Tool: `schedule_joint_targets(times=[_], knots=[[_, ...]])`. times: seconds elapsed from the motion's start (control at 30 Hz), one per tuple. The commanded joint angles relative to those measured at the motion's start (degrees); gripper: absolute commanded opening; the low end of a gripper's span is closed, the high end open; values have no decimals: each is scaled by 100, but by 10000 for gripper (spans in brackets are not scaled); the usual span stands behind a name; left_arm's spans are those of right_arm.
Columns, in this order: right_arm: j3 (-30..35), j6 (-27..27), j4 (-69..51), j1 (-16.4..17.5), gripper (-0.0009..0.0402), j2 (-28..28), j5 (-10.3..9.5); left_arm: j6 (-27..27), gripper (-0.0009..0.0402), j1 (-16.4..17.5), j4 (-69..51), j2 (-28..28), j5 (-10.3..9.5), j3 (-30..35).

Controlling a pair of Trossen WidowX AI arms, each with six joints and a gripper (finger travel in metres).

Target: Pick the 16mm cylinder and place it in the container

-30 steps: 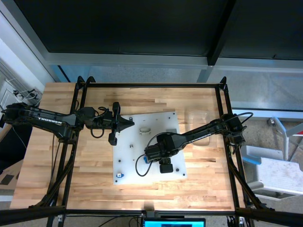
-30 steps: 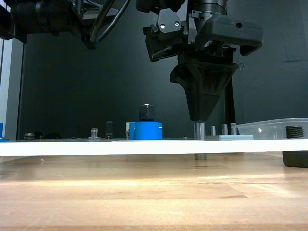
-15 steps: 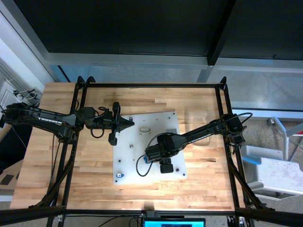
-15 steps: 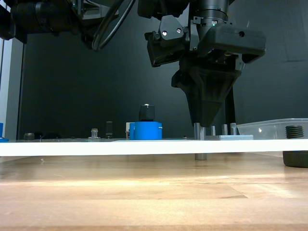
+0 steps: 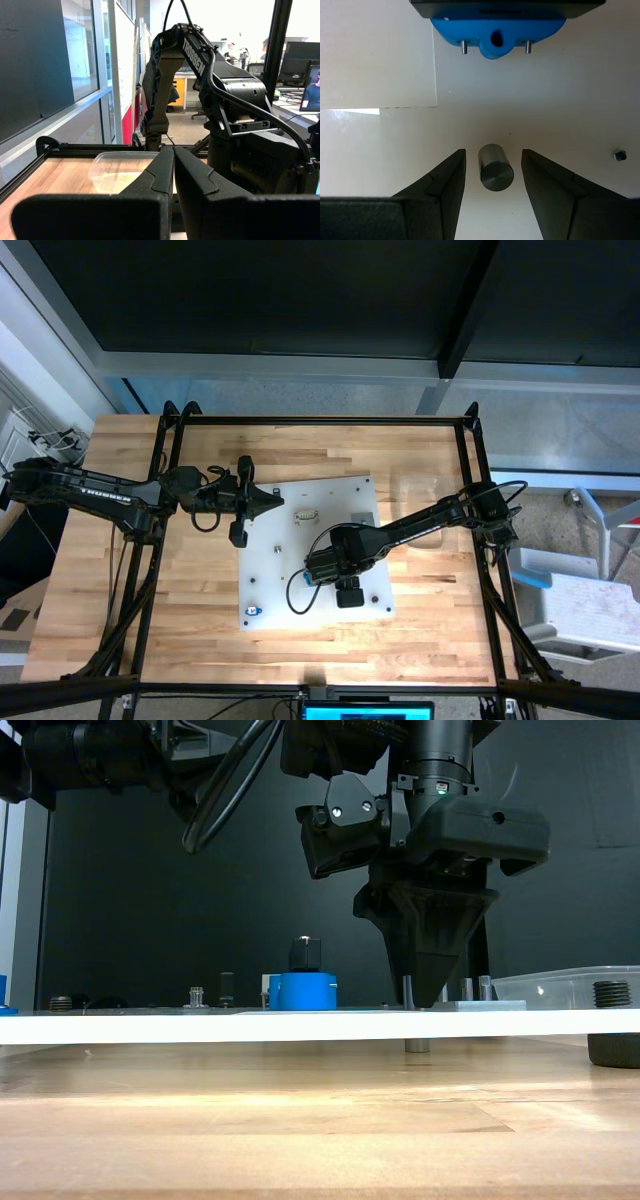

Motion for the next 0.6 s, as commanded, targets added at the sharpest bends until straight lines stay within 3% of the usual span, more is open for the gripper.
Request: schedule_joint_targets(times=[0.03,0.23,0.6], knots=[[7,2,-17,0,153,4,-4,0,0,0,2,0,0,0],[7,2,-20,0,138,4,-4,0,0,0,2,0,0,0],[7,2,-20,-11,47,2,-4,0,0,2,2,0,0,0]])
